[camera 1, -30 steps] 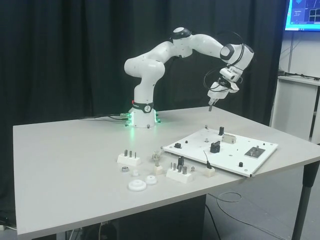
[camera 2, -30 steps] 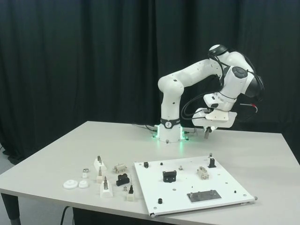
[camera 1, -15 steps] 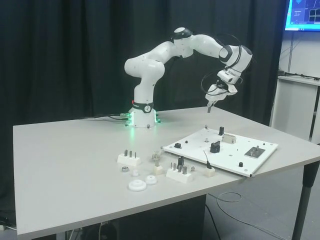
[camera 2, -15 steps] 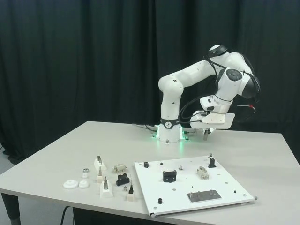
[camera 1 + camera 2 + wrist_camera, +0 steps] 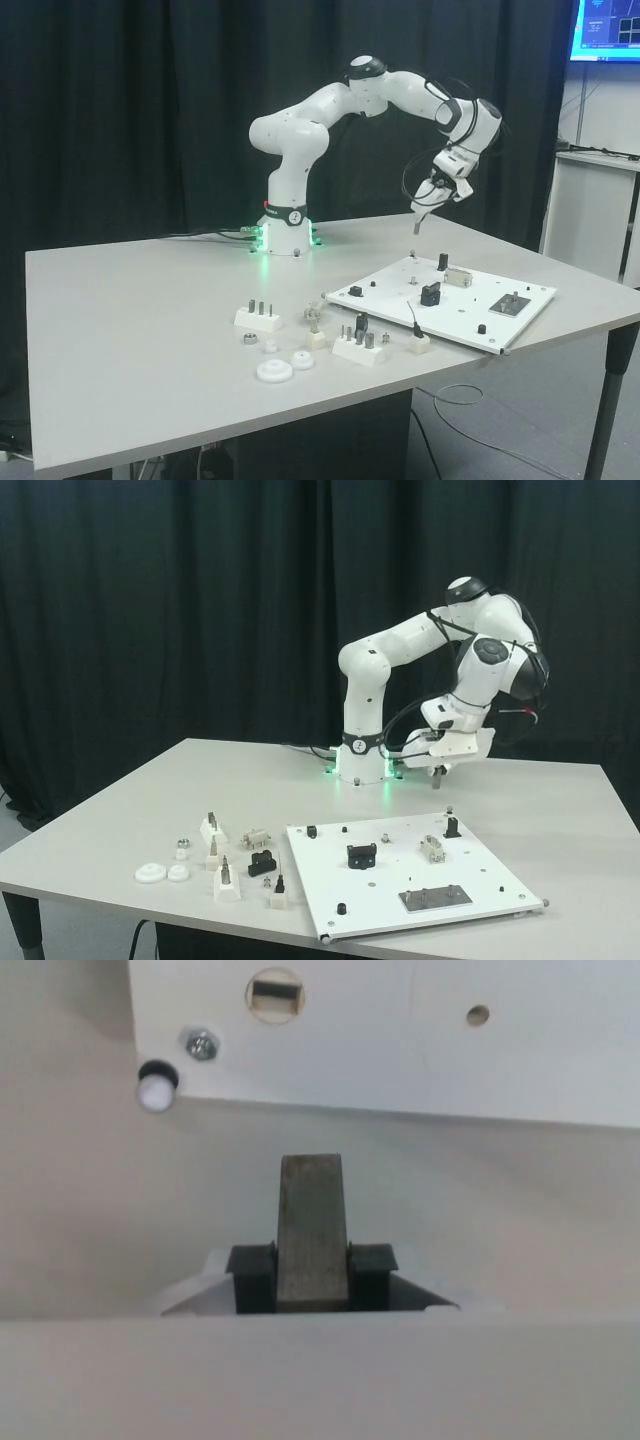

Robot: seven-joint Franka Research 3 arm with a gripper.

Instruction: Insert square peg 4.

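In gripper, square peg

light: even, bright overhead | shadows: soft | wrist view: foreground blurred | backdrop: dark

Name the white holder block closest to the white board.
The small white block carrying one thin black pin, right beside the flat white board; the other blocks stand farther away.

Flat square assembly board on the table, small part holders beside it, arm base behind.
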